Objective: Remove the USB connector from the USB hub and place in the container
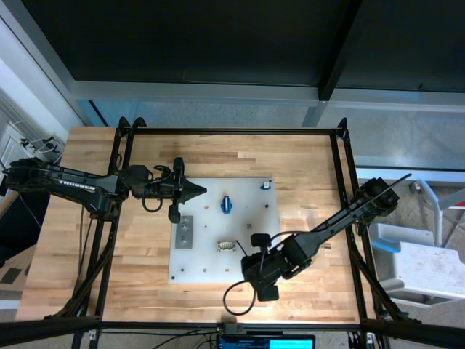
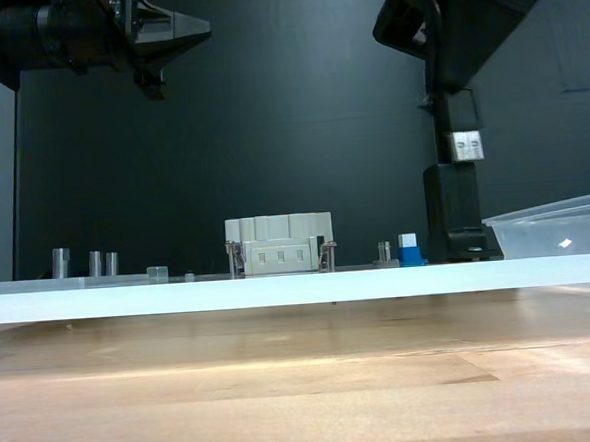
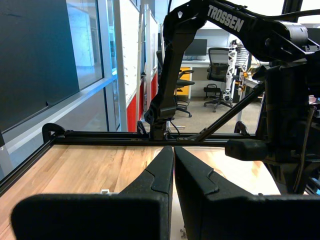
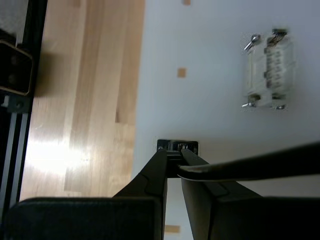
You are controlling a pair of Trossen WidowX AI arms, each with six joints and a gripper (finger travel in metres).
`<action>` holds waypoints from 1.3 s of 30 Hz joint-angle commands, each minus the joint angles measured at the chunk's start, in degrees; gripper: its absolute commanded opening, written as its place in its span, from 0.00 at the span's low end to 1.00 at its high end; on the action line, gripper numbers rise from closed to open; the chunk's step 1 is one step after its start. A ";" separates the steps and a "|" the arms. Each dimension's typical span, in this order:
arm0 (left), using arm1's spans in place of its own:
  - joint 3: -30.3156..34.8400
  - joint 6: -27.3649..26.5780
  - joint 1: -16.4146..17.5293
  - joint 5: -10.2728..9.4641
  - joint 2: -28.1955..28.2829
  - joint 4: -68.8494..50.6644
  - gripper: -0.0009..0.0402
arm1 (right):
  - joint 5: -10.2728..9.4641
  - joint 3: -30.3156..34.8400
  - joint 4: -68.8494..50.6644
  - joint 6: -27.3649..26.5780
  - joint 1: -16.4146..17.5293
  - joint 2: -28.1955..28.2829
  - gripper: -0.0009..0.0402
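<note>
**Right gripper pinched narrow on the USB plug at the hub**

My right gripper (image 4: 174,161) points straight down at the near side of the white board (image 4: 210,105). Its fingers are drawn narrow around the plug end of the USB connector (image 4: 260,162). The plug lies between my fingertips and meets the USB hub (image 4: 177,147). The hub is a small black block on the board just beside its edge, with the bare wooden table (image 4: 85,100) past that edge. From the pinch, the thin black cable bends and runs sideways across one of my fingers. I cannot tell whether the plug is fully seated in the hub.

The beige-and-silver connector (image 4: 267,70) stands on the same board, apart from the hub.

In the low view this arm is an upright black column reaching down to the board, just right of a small blue-and-white part (image 2: 408,250). The container (image 2: 554,227), a clear tray, stands just to the right of it.

My left gripper (image 1: 195,190) hangs high above the far left part of the board and points toward the right arm. Its fingers are pressed together on themselves. The grey block (image 1: 185,234) with its pegs sits on the board near it.
</note>
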 commanded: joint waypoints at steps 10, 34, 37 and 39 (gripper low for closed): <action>0.02 0.00 0.02 0.00 0.00 0.04 0.02 | 1.49 -0.20 -2.58 3.23 0.39 -6.99 0.02; 0.02 0.00 0.02 0.00 0.02 0.02 0.02 | 1.01 -18.45 -12.87 12.07 0.39 -31.95 0.02; 0.02 0.00 0.00 0.00 0.02 0.02 0.02 | 0.94 -22.05 -12.87 13.66 0.42 -35.45 0.02; 0.02 0.00 0.00 0.00 0.02 0.02 0.02 | 0.85 -23.82 -12.87 14.19 0.42 -37.22 0.02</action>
